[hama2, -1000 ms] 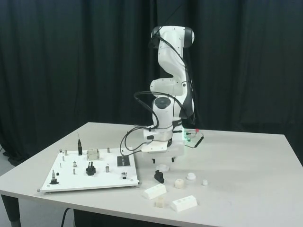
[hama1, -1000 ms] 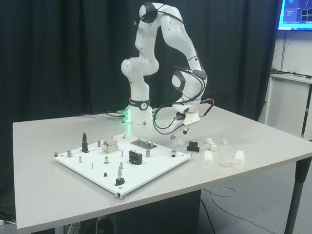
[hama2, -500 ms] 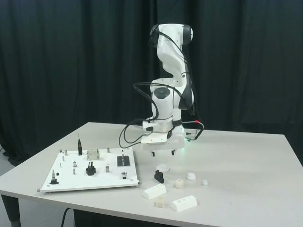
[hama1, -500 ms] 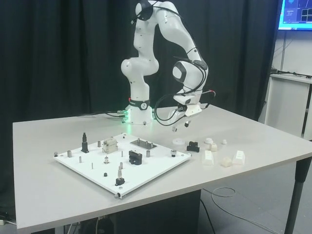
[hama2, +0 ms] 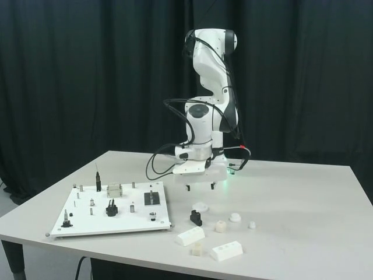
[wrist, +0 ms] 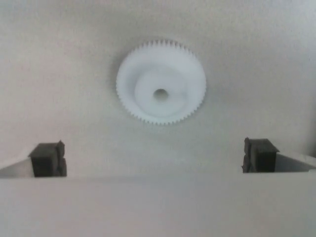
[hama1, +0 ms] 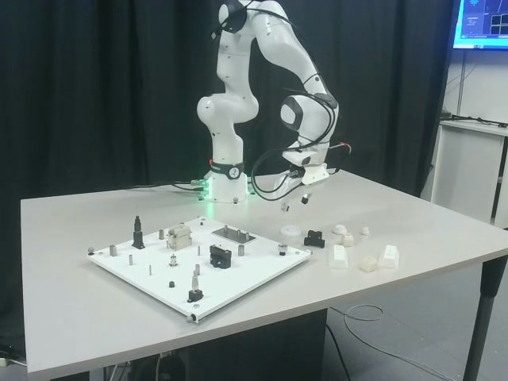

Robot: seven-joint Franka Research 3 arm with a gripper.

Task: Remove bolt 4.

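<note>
We see the tool (wrist: 153, 158) with its two black fingertips (wrist: 48, 159) spread wide apart and nothing between them; it touches nothing and hangs in the air above a white gear (wrist: 161, 81) that lies flat on the grey tabletop (hama1: 71, 230). The gear is a round toothed disc of smooth white plastic with a raised hub and a small hole in its middle, and in the room views it sits just beside the near corner of the white board (hama1: 238, 282), on the side away from the arm's base. We take that gear as our landmark. Next to the gear stands a small black block (hama1: 314, 237), and beyond it, farther from the board, lie several white plastic pieces: two low round caps (hama2: 235, 217), a tiny knob (hama2: 252, 224), two long wedge-shaped blocks (hama2: 190, 235) and a small cube-like part (hama2: 221, 226). The board, a flat matte panel, carries the upright fittings: short grey metal pins and bolts (hama1: 280, 251), a black post (hama1: 138, 231), black clamps (hama1: 219, 256), a boxy grey connector (hama1: 180, 236) and a grey plate (hama1: 234, 234). We cannot tell which of the small bolts is bolt 4; all of them stand on the board, well apart from the tool. The white arm (hama1: 305, 119) rises from its base behind the gear, with black cables looping under the wrist.
</note>
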